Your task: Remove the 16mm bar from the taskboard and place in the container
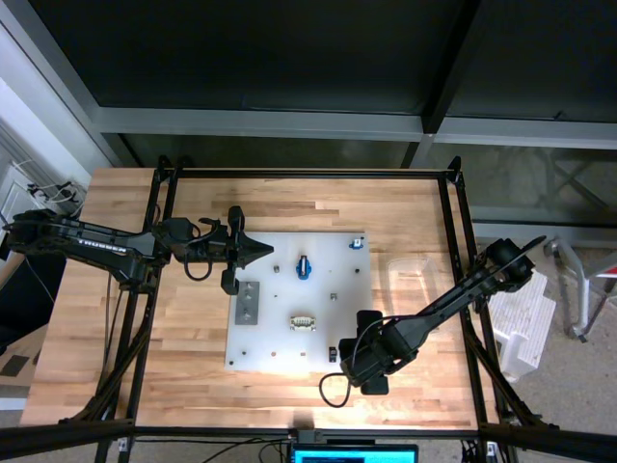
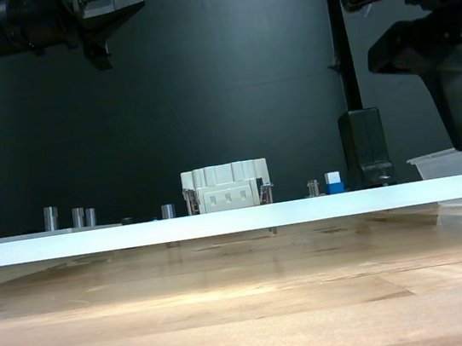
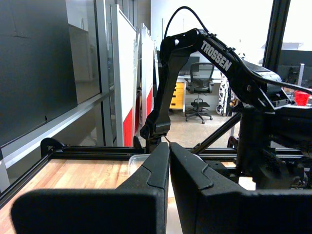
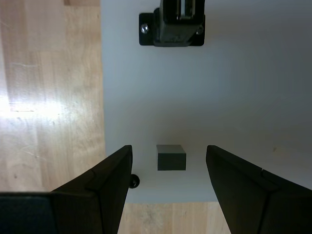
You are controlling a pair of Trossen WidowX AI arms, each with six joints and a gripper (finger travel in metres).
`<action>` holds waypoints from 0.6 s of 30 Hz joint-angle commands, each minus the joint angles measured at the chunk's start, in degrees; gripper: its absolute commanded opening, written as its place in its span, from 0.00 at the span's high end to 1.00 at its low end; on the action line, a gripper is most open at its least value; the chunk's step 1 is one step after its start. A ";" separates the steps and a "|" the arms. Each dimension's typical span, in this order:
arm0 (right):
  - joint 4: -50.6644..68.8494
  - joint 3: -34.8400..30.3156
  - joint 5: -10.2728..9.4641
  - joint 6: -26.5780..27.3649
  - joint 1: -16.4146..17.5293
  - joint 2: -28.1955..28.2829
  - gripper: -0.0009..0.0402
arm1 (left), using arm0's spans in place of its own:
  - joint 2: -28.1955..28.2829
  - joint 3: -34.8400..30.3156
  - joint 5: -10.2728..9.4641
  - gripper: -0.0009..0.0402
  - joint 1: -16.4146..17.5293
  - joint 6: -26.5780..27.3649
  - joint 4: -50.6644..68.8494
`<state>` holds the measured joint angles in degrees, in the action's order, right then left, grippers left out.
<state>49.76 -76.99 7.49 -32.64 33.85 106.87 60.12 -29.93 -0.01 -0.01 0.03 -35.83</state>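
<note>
The white taskboard point(image 1: 289, 338) lies mid-table. In the right wrist view a small grey square-topped peg, the 16mm bar point(image 4: 171, 157), stands on the taskboard point(image 4: 234, 97) near its edge. My right gripper point(image 4: 168, 151) hangs open above the bar, one finger on each side and neither touching it. In the high view this right gripper point(image 1: 362, 336) is over the board's near right corner. The clear container point(image 1: 416, 280) sits on the table just right of the board. My left gripper point(image 1: 265, 253) is shut and empty, raised over the board's far left corner.
On the board are a blue knob point(image 1: 304, 266), a grey block point(image 1: 250, 307), a metal connector point(image 1: 303, 322) and a small black part point(image 4: 171, 24) close ahead of the right gripper. Black frame rails point(image 1: 461, 251) border the table.
</note>
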 commanded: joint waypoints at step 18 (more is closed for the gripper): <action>0.04 0.83 -0.02 0.09 0.07 0.24 0.77 | 0.00 -0.02 0.00 0.98 0.00 0.00 -0.02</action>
<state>49.78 -76.18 7.46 -32.53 33.89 107.28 60.12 -29.95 -0.03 -0.01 0.03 -35.81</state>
